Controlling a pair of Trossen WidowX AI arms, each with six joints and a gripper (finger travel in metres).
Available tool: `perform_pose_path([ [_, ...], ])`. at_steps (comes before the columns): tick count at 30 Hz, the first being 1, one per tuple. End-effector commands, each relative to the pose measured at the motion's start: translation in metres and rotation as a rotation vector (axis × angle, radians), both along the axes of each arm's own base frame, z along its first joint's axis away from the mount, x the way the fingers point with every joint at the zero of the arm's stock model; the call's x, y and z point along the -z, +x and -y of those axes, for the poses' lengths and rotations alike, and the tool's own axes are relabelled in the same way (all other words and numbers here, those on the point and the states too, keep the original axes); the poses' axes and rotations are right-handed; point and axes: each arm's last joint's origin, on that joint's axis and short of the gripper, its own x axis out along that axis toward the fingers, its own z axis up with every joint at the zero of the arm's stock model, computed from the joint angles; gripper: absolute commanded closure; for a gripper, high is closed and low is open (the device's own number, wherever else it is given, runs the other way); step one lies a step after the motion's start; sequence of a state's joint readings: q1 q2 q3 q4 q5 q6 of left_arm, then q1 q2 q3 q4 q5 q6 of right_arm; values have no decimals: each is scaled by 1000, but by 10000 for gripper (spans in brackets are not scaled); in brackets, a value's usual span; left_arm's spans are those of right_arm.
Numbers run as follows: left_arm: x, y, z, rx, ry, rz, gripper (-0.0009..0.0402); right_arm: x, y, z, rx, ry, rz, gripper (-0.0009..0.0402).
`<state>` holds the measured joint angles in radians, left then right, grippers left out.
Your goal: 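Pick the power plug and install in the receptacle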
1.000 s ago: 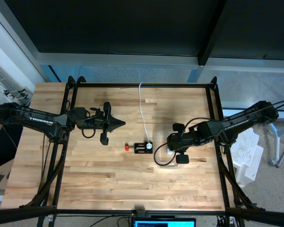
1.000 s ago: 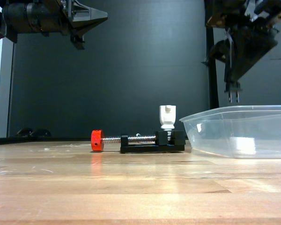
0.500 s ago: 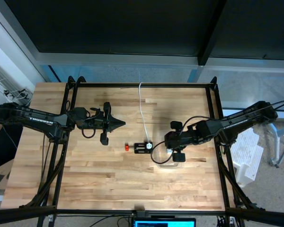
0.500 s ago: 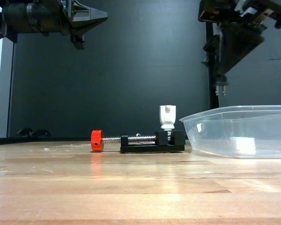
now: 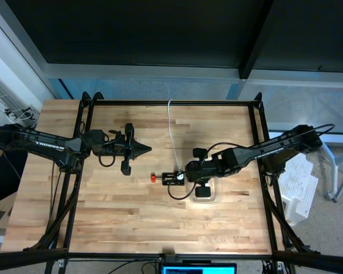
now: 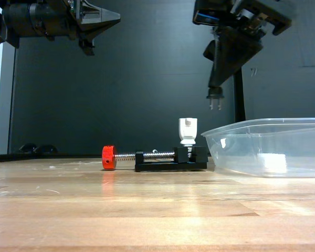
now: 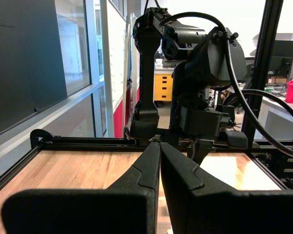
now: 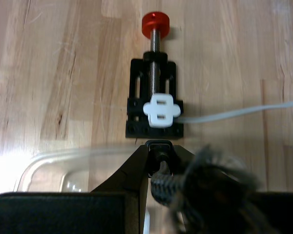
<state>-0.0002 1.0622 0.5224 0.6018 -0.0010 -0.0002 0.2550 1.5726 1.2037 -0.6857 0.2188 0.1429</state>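
Note:
My right gripper [image 6: 215,88] is shut on the power plug [image 6: 215,99], a small black plug hanging with its two prongs down. It hovers just right of and above the receptacle [image 6: 170,157], a black block with a red knob [image 6: 108,157] and an upright white socket [image 6: 187,130]. The right wrist view has the plug [image 8: 158,148] close to the white socket face [image 8: 161,109]. From above, the right gripper [image 5: 188,173] is beside the receptacle [image 5: 170,178]. My left gripper [image 5: 146,149] is shut, held high over the table's left part, holding nothing.
A clear plastic tray [image 6: 268,147] sits right of the receptacle with a small whitish piece [image 6: 275,163] inside. A thin white cable [image 5: 172,131] runs from the receptacle toward the table's far edge. A black frame borders the table.
My right gripper has carried the plug leftward from above the tray to just beside the receptacle's socket. The left arm has not moved.

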Motion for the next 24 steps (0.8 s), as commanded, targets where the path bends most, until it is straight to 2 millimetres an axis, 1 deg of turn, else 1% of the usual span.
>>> perform_pose_path([
  [1,0,0,0,0,0,1,393,2,9,0,4,-2,1,393],
  [7,0,0,0,0,0,1,393,2,25,0,-13,-17,5,393],
  [12,0,0,0,0,0,1,393,4,32,0,-24,-27,2,393],
  [24,0,0,0,0,0,1,393,9,36,1,-32,-37,-6,393],
])
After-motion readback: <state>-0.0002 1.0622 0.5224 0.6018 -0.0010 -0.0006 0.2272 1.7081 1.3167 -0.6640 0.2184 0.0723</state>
